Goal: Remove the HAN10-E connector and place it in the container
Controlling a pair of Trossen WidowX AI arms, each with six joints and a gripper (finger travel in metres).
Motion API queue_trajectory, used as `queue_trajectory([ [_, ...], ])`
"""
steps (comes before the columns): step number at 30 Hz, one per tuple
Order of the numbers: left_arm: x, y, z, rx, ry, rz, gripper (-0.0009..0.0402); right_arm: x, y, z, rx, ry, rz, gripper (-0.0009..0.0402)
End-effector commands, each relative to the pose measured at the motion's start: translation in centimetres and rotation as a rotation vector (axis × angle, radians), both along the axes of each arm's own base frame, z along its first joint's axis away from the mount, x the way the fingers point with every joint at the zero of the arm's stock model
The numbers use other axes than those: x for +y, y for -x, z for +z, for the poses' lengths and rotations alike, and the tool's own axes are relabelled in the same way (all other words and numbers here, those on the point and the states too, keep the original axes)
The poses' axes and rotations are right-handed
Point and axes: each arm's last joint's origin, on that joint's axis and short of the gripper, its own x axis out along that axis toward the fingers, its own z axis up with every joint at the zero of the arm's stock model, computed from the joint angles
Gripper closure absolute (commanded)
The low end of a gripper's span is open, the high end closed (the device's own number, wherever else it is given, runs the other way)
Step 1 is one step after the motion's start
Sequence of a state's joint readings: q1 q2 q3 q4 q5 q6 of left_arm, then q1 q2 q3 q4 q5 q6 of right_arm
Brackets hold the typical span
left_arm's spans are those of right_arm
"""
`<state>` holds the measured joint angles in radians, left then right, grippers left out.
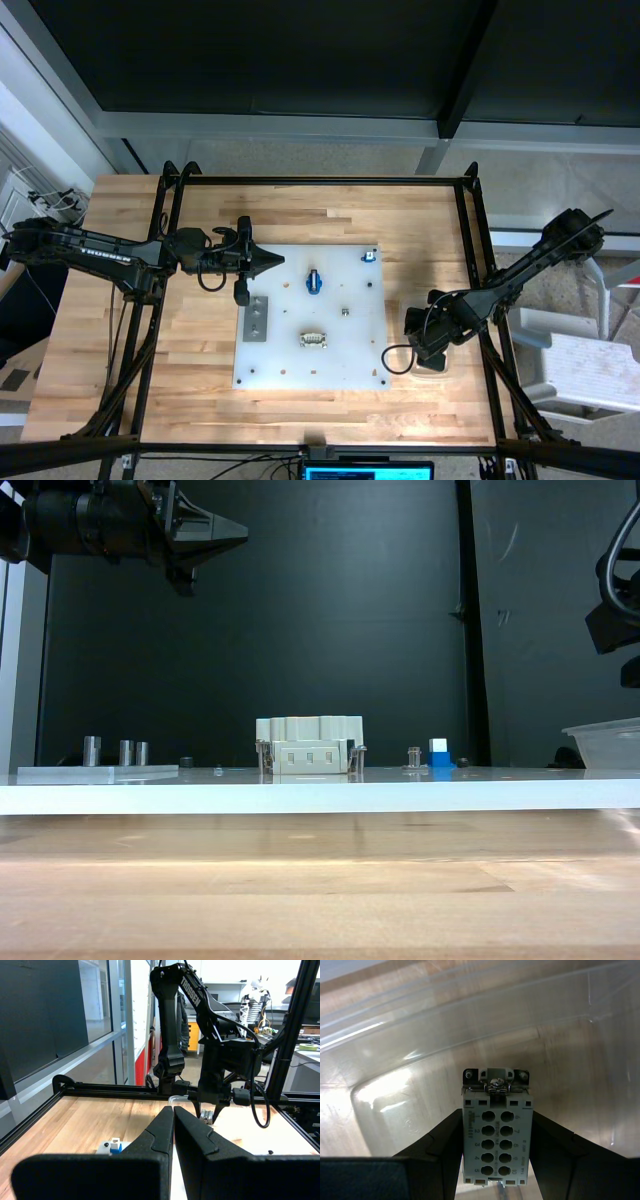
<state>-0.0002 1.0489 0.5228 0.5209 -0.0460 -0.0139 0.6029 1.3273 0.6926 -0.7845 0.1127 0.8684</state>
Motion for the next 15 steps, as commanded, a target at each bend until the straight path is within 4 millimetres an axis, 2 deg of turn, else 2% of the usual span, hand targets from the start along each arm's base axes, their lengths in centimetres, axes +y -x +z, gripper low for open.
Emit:
queue_trajectory([
  [1,0.0,0.0,0.0,0.0,0.0,0.0,0.0393,0.03,-0.06,-0.16,-0.005,-0.003,-0.014,0.0365],
  [11,0.01,-0.01,-0.01,0.0,0.0,0.0,0.0393,0.0,-0.02,-0.28,-0.008,-0.002,-0.018,0.0365],
  [15,0.0,0.0,0.0,0.0,0.0,0.0,0.0393,0.0,-0.12,-0.26,-0.024,0.006,-0.021,0.034],
])
